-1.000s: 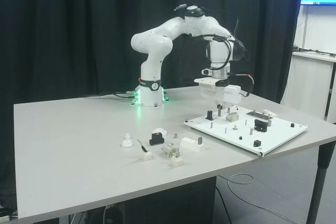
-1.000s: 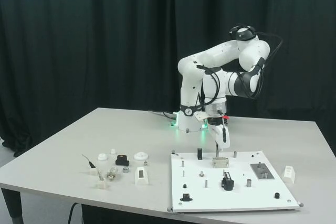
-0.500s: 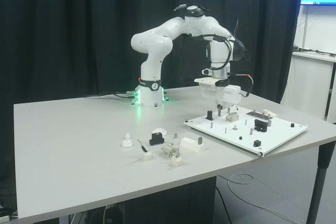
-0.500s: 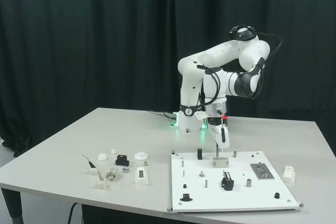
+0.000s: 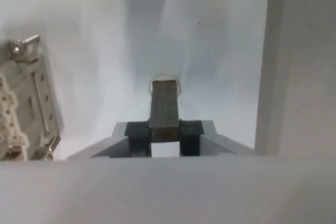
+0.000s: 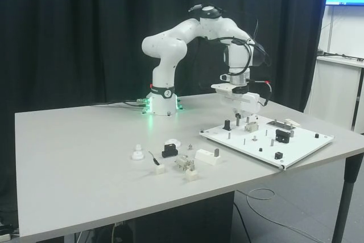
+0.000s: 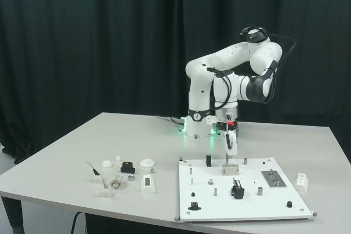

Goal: Insert square peg 3.

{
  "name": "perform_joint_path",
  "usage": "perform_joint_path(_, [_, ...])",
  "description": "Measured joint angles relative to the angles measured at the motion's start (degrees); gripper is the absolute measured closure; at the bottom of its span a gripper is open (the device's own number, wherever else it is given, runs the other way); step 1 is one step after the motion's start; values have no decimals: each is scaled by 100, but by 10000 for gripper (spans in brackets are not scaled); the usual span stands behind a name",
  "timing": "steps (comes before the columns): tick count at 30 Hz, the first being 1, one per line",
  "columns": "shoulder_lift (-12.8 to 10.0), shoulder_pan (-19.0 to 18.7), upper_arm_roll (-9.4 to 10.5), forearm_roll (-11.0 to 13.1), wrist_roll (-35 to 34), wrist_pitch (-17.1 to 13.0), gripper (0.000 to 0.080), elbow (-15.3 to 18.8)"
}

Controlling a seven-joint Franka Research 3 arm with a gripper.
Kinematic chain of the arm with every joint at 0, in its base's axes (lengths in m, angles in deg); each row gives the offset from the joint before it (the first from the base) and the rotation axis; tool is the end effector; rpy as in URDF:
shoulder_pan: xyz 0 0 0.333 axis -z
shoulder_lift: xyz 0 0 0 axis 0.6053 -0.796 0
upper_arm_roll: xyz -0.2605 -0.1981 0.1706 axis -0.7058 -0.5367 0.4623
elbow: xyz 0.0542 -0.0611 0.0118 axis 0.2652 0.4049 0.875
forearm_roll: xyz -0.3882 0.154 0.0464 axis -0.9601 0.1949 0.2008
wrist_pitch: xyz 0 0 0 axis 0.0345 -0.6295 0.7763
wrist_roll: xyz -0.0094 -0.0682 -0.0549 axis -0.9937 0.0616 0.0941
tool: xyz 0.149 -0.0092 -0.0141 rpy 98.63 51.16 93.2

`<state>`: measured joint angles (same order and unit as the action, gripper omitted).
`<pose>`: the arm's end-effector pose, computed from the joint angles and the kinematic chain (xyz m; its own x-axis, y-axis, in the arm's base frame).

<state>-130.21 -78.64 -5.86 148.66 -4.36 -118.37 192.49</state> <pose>0.3934 0.2197 0.1910 -0.5231 -0.8483 -0.0821 -0.8522 0.5222 0.0331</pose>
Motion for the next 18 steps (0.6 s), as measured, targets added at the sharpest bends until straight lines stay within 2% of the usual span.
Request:
perform_joint_path(11, [-1,-2,5,-69,7,-46,692,-33])
perform_joint_path(12, [-1,-2,5,-73,7,-60,533,-35])
perform_joint_path(17, [-1,-3,0,-90,7,-126,533,-43])
perform_joint_path(18, [-1,-3,-2,-98,7,-135,178,-46])
